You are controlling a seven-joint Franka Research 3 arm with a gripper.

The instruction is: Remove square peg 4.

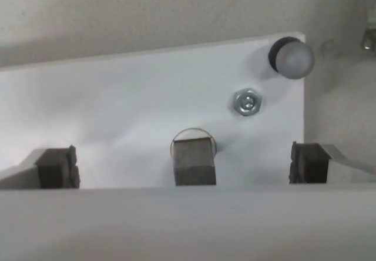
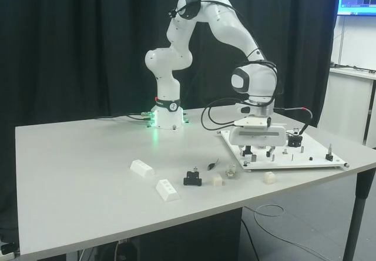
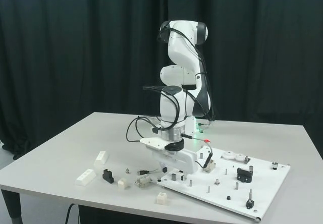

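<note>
The gripper (image 1: pixel 182 166) hangs low over the near corner of the white board (image 1: pixel 117 102), its fingers (image 1: pixel 57 168) spread wide apart. The peg (image 1: pixel 194 162) stands upright in the board between them, touched by neither. Just beyond it sit a nut (image 1: pixel 247 102) and a grey knob (image 1: pixel 292 58).

Robotics lab: black curtains (image 2: pixel 70 43), bolted arm (image 2: pixel 217 32).

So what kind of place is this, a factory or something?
More likely a robotics lab: a white robot arm bolted on a grey table, black curtains behind, and a white board of small test parts.
</note>
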